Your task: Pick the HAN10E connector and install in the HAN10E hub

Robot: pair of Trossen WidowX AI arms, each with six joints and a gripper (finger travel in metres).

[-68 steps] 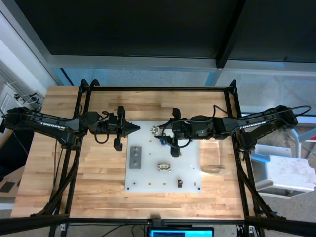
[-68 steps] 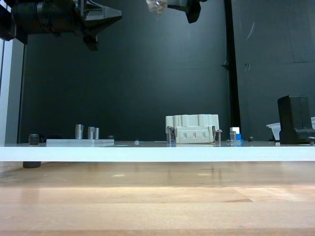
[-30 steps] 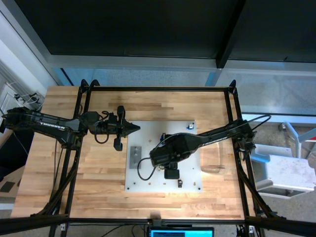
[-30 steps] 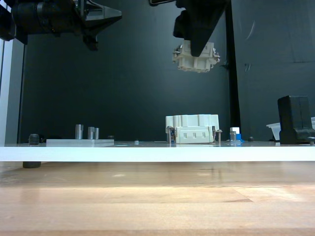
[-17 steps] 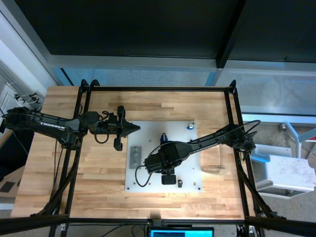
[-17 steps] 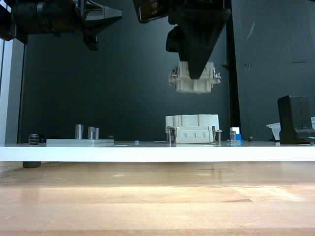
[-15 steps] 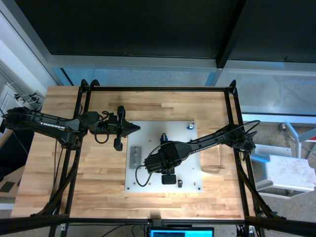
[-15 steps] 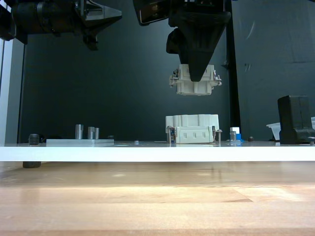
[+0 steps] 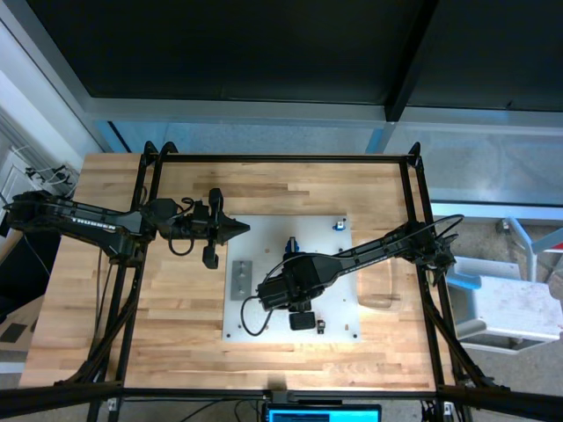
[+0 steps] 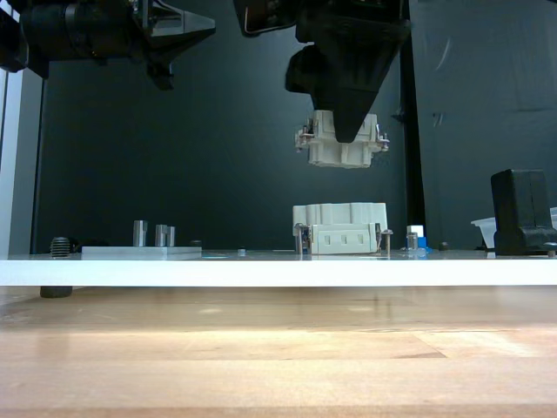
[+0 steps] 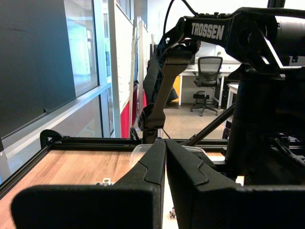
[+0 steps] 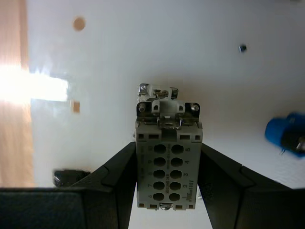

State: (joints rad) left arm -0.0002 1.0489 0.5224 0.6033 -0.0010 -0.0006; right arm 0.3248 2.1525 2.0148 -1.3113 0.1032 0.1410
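Connector [image 12: 167, 162] lower, right fingers [image 12: 119, 174]; left fingers [image 10: 184, 24] aloft

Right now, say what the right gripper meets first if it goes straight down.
The right gripper holds the HAN10E connector, which would likely meet the HAN10E hub below first; depth unclear. The left gripper sits parked high.

A robotics lab in an office building: two black arms [image 9: 79, 220] stand on a wooden table [image 9: 97, 290] inside a black frame [image 9: 281, 158], reaching over a white board [image 9: 264, 233] of small fixtures. The left gripper [image 9: 242, 228] hangs with fingers together near the board's far left corner, and the right gripper [image 12: 167, 160] pinches a connector [image 10: 341, 150] above the hub [image 10: 339, 228]. Beyond are a desk chair [image 11: 205, 95], desks and tall windows [image 11: 81, 47], and a screen [image 9: 323, 414] glows at the table's near edge.
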